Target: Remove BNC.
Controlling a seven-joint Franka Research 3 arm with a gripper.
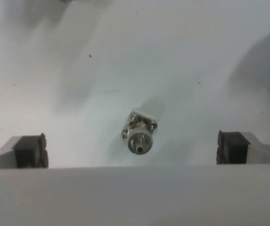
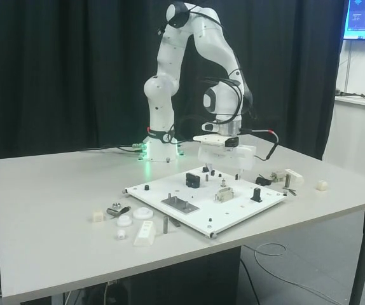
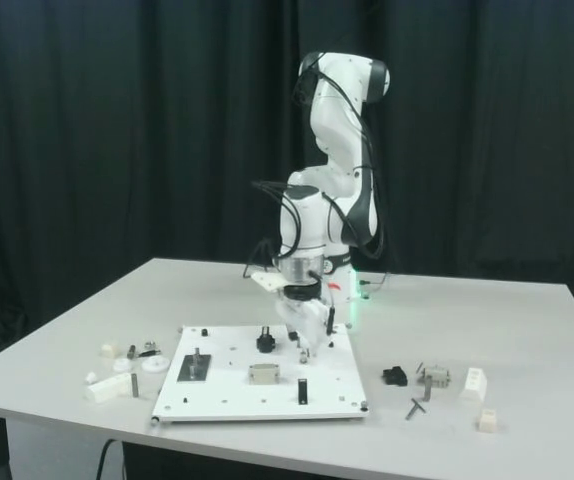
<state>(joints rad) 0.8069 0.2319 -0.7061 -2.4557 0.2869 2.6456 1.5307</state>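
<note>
Cylindrical metal BNC socket [image 1: 139, 133] between spread, black-padded fingers [image 1: 30, 150].

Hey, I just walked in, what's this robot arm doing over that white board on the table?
The white Franka arm has its gripper poised over the white board, set on the grey table. In the wrist view the fingers stand wide open on either side of a small metal BNC connector that stands on the board. Nothing is gripped yet; the connector sits between the fingers, apart from both. Loose small parts lie on the table beside the board.
</note>
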